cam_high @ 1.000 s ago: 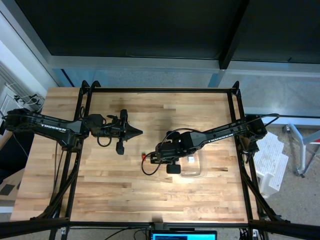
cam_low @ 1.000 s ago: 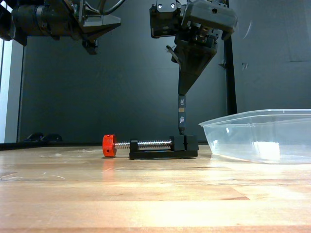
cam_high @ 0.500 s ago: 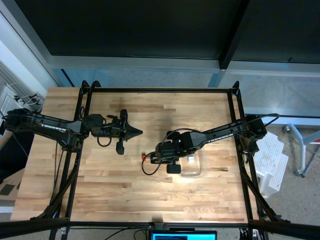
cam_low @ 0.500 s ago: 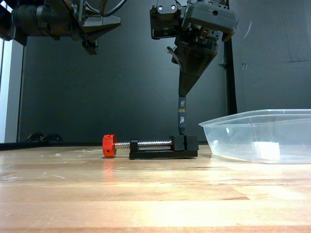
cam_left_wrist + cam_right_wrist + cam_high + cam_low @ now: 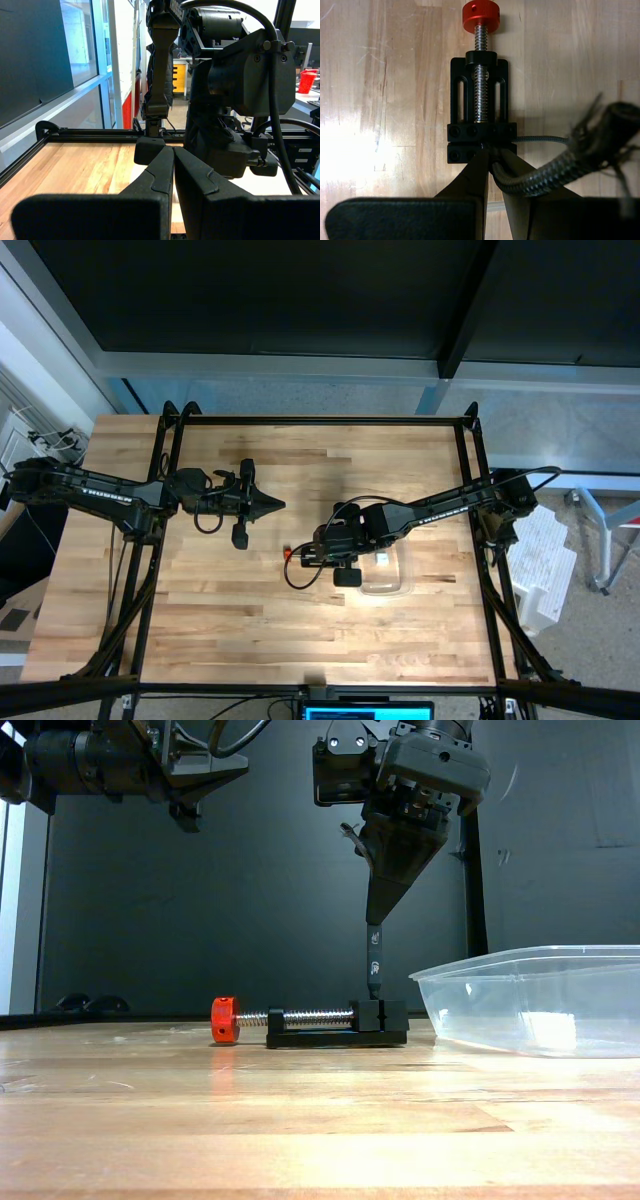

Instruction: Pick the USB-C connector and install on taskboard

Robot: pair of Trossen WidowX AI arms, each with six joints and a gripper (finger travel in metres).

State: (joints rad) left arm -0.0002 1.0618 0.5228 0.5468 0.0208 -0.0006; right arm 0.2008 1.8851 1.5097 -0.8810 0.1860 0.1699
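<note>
Our right claw (image 5: pixel 373 923) hangs over the right end of the black block (image 5: pixel 335 1025) on the bench (image 5: pixel 300 1120), pinched shut on the small dark plug (image 5: pixel 373 965), which stands upright with its lower tip at the block's top. Our left claw (image 5: pixel 174 150) sits high at the left, fingers pressed together, holding nothing

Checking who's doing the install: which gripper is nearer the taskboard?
Right. The right gripper hangs just above the taskboard, jaws shut on the USB-C connector. The left gripper sits higher and well away toward the table's left edge, jaws shut.
</note>
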